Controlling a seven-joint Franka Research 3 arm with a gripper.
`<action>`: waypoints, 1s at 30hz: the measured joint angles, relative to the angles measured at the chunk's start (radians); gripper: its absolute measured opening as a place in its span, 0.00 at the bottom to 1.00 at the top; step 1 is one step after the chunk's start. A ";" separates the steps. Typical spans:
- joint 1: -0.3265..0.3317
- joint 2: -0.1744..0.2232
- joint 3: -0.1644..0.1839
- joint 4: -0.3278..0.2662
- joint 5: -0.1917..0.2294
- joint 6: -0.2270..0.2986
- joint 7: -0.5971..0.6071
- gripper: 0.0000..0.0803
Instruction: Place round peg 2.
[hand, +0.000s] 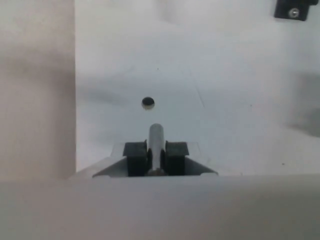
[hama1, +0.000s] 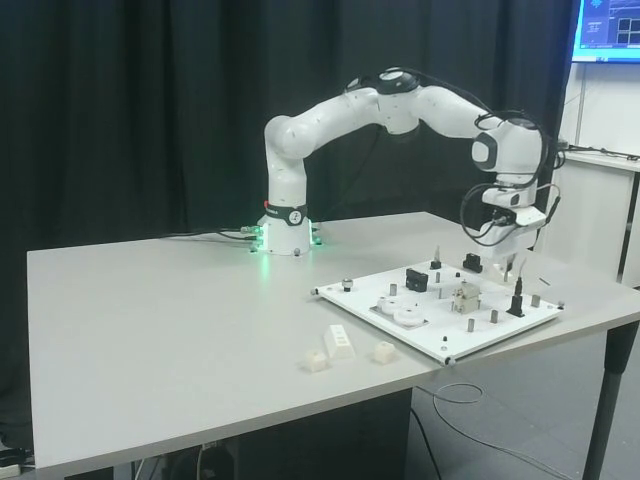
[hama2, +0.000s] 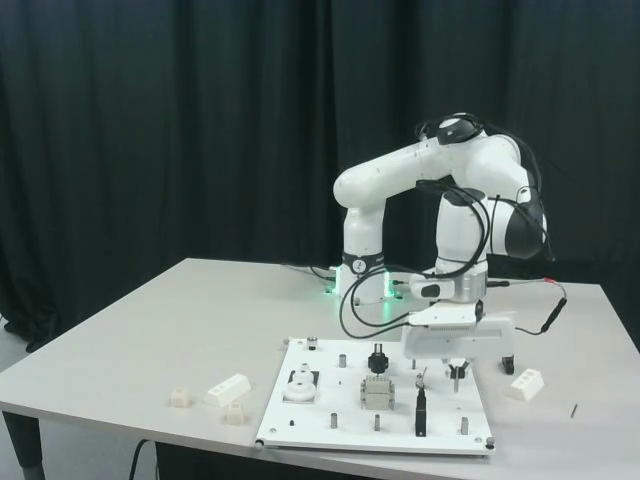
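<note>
In the wrist view my gripper (hand: 156, 157) is shut on a thin grey round peg (hand: 155, 140) that sticks out past the black fingertips (hand: 135, 152). A small dark round hole (hand: 148, 102) in the white board (hand: 225, 100) lies just beyond the peg's tip, a little apart from it. In the first room view the gripper (hama1: 511, 262) hangs over the far right side of the white board (hama1: 440, 340). In the second room view the gripper (hama2: 457, 367) sits low above the board (hama2: 330, 425), near its back right part.
The board carries several upright pegs, a black post (hama1: 517, 300), white gear discs (hama2: 298, 386) and a grey block (hama2: 376, 391). Three white blocks (hama1: 341, 343) lie on the grey table beside the board. Another white block (hama2: 525, 383) lies right of it. A black fixture (hand: 291, 9) sits near the board's corner.
</note>
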 joint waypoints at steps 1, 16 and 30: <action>0.001 0.001 -0.003 0.000 -0.002 -0.001 0.000 0.09; 0.006 0.003 -0.019 0.003 -0.014 -0.015 0.000 0.09; 0.008 0.003 -0.020 0.007 -0.014 -0.017 0.003 0.09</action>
